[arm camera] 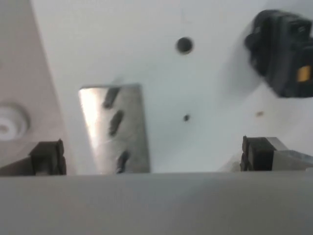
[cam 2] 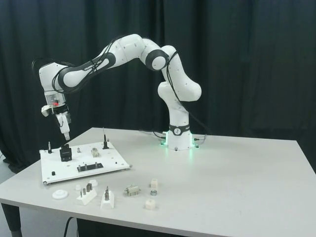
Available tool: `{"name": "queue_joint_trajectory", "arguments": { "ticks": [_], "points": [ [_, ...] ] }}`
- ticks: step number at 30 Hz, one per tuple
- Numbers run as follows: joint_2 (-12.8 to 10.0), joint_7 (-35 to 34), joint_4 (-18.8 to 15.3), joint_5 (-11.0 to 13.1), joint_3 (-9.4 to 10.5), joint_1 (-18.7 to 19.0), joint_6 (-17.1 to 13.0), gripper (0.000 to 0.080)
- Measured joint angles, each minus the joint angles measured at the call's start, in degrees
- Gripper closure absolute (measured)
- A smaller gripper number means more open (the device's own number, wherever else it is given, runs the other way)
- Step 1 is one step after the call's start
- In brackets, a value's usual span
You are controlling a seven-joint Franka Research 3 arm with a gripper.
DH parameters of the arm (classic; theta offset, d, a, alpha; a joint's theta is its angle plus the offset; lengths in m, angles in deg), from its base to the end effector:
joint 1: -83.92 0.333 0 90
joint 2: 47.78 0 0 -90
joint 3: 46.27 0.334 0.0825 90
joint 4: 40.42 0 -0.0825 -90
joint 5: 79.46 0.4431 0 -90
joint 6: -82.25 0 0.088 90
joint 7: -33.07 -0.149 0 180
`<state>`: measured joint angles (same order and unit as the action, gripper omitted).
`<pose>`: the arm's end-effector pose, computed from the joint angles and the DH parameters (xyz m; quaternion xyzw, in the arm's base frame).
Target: Pick waterproof.
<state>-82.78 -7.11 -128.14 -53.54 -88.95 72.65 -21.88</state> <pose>0.5186 -0.5109 0.3078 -0.6470 0.7586 0.0740 0.0200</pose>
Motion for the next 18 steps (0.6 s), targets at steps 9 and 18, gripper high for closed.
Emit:
{"name": "queue_joint_trajectory", "arguments": {
  "ticks": [9, 18],
  "points": [
    [0.61, -4.73, 0.0, 0.11, 0.0, 3.92, 1.79, 0.0003],
    [0.83, -9.79, -0.4, 0.18, 0.05, 7.91, 3.65, 0.0003]
  ]
}}
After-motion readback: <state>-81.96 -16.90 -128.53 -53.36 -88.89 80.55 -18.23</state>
